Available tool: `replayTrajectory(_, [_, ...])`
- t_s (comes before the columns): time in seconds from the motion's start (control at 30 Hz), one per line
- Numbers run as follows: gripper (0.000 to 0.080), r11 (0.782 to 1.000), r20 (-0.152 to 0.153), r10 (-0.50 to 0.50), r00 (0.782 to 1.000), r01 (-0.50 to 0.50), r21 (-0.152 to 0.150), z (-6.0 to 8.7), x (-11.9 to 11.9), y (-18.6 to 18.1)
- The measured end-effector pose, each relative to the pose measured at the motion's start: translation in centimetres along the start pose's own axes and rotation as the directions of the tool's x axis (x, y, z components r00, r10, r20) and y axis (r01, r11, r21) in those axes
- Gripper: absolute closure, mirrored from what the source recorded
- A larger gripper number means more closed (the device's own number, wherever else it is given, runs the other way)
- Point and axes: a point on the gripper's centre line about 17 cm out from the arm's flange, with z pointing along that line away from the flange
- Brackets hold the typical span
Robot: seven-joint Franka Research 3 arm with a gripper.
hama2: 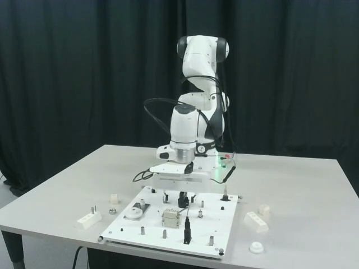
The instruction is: Pick round peg 2.
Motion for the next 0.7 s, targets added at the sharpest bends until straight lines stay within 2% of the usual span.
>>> replayTrajectory(0.7, [0.0003, 0.997, -0.018, -0.079, 0.997, 0.079, 0.0, -1.09, 0.61, -0.51])
